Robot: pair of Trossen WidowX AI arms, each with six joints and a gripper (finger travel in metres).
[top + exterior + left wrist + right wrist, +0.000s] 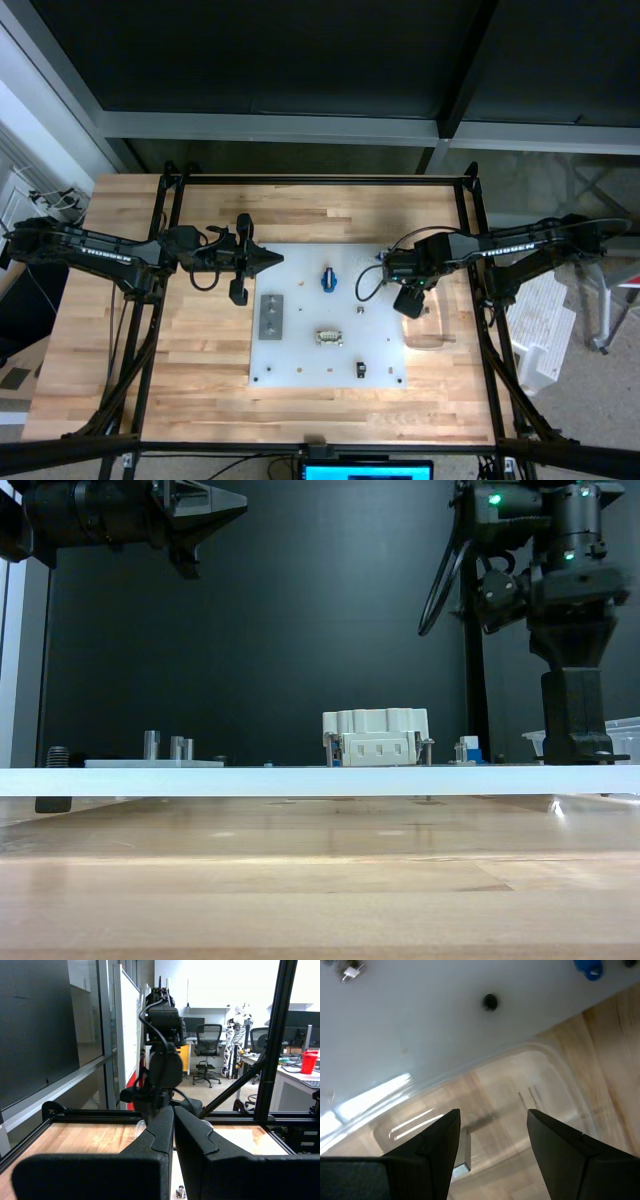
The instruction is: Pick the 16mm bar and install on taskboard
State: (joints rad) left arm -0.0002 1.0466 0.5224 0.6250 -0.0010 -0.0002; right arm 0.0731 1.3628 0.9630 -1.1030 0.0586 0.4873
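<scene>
A grey block (271, 316) with upright pegs, a white connector (329, 338) and a blue part (329, 279) are set well apart from one another. A clear tray (440, 345) is laid on the wooden table (200, 380) at the right. A lit screen (365, 469) is seen at the near edge. An office chair (207, 1052) and a red container (310, 1061) are seen in the room beyond.

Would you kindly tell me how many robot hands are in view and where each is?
2. The left hand, shut, is raised above the left edge of the taskboard. The right hand, open, points down into the clear tray, over the 16mm bar lying free there.
</scene>
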